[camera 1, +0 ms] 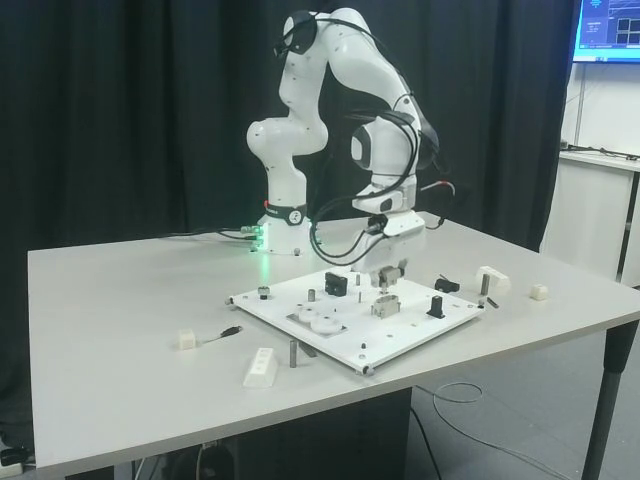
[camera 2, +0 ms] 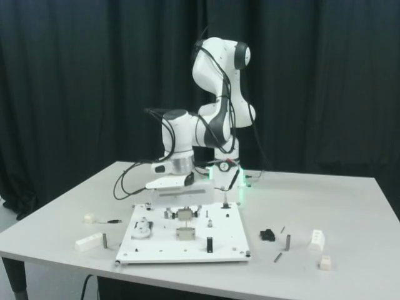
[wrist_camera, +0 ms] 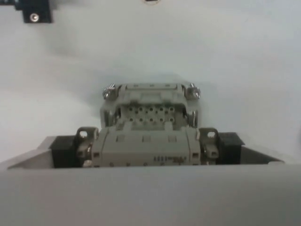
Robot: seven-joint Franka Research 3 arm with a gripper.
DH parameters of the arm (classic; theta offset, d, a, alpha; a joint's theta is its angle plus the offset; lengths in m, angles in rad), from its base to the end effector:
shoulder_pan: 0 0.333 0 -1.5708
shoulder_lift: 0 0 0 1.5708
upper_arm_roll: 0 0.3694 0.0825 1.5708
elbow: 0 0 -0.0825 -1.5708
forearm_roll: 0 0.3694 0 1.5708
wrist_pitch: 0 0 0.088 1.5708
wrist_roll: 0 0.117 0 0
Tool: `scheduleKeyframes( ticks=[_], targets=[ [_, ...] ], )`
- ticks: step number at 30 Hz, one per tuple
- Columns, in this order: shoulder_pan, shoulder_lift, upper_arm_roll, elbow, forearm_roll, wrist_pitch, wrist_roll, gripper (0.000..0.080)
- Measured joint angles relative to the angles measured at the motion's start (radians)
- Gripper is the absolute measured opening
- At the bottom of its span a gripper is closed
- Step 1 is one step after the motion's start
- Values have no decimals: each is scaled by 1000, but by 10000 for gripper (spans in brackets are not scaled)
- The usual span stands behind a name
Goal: Place waterproof.
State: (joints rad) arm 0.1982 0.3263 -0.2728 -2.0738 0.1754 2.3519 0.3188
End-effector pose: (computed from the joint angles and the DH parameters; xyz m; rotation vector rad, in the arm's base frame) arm 0.5886 -0.0328 0.3252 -3.0102 0.7796 0.0555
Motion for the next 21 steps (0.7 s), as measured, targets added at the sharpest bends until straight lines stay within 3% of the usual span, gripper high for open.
scheduleKeyframes(
  ticks=[9,21],
  targets=[
    [0,-28,-6,5,-10,-37,0,620],
    [0,-30,-7,8,-14,-40,0,620]
  ],
)
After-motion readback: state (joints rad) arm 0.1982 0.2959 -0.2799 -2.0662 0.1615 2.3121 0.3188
